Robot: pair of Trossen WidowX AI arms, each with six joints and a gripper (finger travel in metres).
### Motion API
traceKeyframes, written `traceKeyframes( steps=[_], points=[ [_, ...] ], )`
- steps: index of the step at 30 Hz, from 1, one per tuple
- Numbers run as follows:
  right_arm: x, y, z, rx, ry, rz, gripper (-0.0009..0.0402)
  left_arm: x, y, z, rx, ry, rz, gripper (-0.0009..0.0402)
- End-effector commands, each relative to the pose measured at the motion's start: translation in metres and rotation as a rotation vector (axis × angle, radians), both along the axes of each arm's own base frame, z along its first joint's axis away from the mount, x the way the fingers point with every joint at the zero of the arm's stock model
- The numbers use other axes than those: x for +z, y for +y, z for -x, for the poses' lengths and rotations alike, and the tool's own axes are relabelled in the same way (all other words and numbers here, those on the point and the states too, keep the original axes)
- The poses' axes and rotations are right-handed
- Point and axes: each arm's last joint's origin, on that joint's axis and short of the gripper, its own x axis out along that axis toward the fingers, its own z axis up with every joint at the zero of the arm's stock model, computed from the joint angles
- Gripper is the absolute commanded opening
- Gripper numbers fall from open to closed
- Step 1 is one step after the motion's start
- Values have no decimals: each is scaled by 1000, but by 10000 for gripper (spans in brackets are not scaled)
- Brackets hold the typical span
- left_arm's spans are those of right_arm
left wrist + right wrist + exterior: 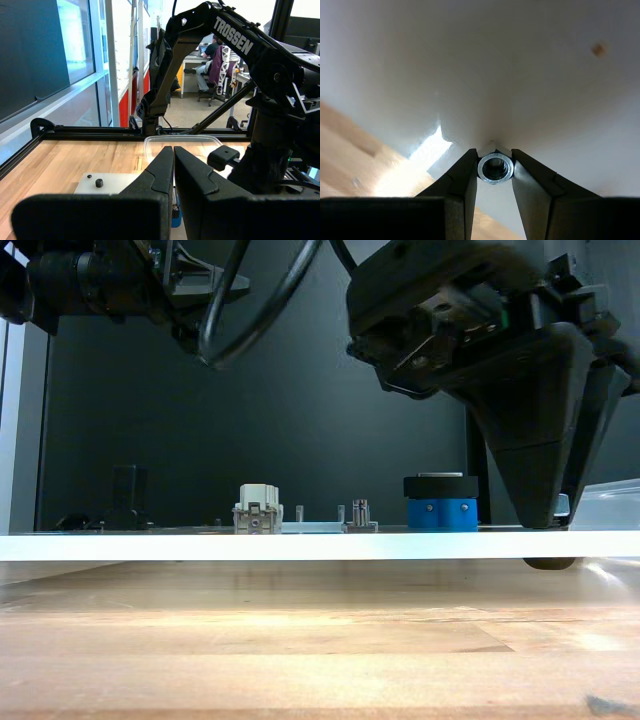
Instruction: Unfasten the M12 fastener and place in the container
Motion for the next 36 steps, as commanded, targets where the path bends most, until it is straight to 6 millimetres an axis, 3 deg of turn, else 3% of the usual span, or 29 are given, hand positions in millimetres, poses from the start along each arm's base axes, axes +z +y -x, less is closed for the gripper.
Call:
traceKeyframes(
  steps=[1, 7, 19, 24, 36],
  points=[
    [0, 0, -1, 215, -20, 7, -1, 0, 0, 0, 0, 0, 0, 0],
    [0, 0, -1, 571, -40, 23, 2, 0, 0, 0, 0, 0, 0, 0],
    [1, 0, -1, 1015, -64, 44, 2, 0, 0, 0, 0, 0, 0, 0],
    [1, 0, 0, 1149, -72, 51, 2, 0, 0, 0, 0, 0, 0, 0],
    [12, -1, 2, 1277, -104, 62, 2, 0, 0, 0, 0, 0, 0, 0]
  ],
)
